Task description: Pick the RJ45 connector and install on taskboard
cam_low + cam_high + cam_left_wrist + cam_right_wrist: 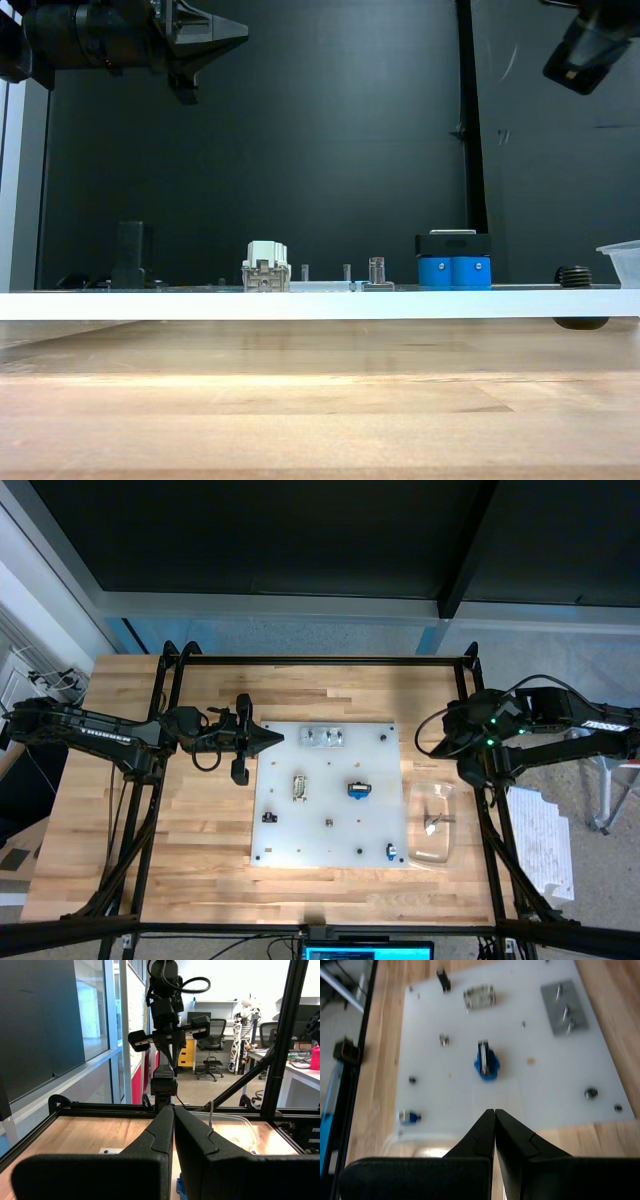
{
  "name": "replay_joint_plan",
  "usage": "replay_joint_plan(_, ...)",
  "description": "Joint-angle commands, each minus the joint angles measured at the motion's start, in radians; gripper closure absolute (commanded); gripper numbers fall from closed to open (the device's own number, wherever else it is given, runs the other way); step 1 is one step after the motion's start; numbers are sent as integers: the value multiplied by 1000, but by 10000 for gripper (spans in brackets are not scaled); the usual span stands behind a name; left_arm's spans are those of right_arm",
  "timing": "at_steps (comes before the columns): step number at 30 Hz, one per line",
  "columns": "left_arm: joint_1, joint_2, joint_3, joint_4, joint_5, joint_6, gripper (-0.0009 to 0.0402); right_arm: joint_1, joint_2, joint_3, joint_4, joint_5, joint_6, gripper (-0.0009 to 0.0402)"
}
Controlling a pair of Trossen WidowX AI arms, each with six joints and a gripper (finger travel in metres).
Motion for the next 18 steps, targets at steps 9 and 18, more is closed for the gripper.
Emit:
replay_joint_plan(9,0,0,0,0,0,0,393,201,30,6,-127,65,121,393)
replay_joint_plan(18,0,0,0,0,0,0,393,460,99,6,-172,156,352,393)
